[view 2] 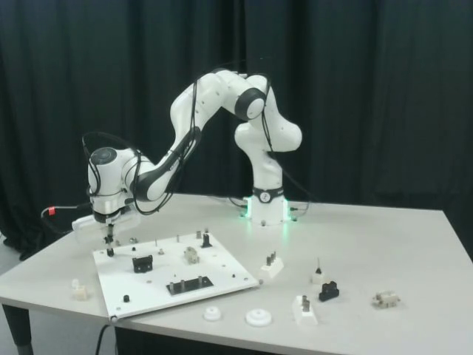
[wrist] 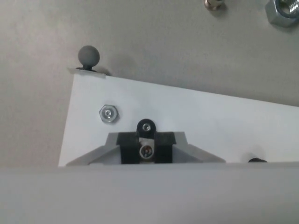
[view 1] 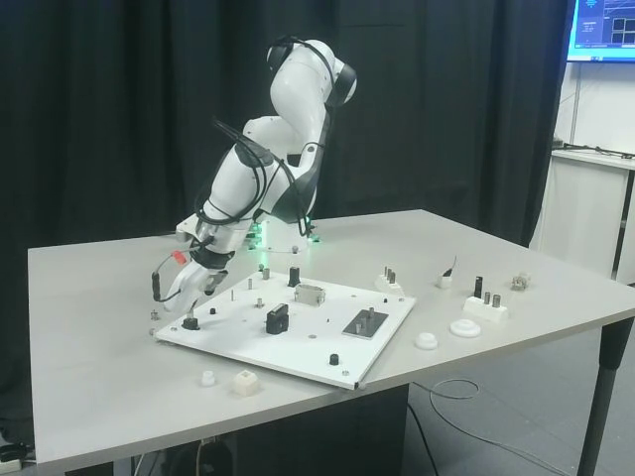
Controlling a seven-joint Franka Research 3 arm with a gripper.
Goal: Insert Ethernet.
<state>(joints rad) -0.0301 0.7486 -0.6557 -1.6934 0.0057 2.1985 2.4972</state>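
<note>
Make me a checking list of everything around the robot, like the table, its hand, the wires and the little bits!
Surface: grey table, carrying a white board near its front edge.
Job's things: the gripper holds a small plug over the board's corner; which socket it goes into cannot be told.
Clutter: small white and black parts around the board, such as a white block, a white disc and a black piece; two nuts on the table in the wrist view.
Grippers: gripper low over the board's corner, shut on the plug.
Cables: black cable along the arm; thin cable hanging below the table edge.
Surroundings: black curtain, a screen in the corner.
</note>
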